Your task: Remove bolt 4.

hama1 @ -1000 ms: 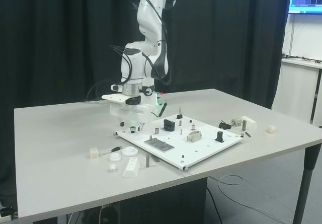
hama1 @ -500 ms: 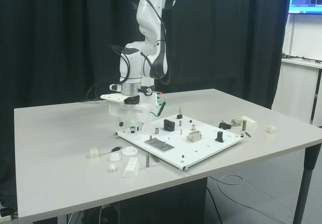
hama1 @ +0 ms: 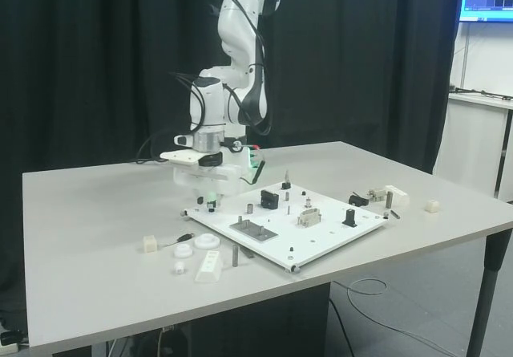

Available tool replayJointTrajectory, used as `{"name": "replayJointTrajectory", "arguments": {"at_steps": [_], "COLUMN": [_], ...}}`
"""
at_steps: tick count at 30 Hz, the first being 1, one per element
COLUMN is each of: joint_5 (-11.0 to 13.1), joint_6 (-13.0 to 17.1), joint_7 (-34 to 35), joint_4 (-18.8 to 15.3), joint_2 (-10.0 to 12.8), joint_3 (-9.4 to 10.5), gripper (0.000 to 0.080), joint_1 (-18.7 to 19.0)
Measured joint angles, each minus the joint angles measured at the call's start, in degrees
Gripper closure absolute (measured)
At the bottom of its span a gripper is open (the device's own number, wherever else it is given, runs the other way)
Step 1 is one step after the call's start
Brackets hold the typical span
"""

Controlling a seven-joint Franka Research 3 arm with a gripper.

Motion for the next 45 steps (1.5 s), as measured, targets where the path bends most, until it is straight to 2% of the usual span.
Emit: {"name": "replayJointTrajectory", "arguments": {"at_steps": [2,3,6,12,13,26,45], "joint_5": [1.5,2.2,3.9,4.8,4.8,4.8,4.8], "joint_6": [0.1,0.2,0.3,0.2,0.2,-0.1,-2.8], "joint_7": [-1.0,-1.5,-3.1,-4.2,-4.3,-9.8,-36.6], "joint_4": [0.0,0.0,0.0,0.0,0.0,0.1,1.5], "joint_2": [0.0,0.1,0.2,0.1,0.1,0.2,0.8], "joint_3": [0.29,0.47,0.73,0.58,0.56,0.54,0.18], "gripper": [0.0258,0.0440,0.0440,0.0440,0.0577,0.0577,0.0577], "joint_1": [0.0,0.0,0.1,0.0,0.1,0.0,-0.1]}}
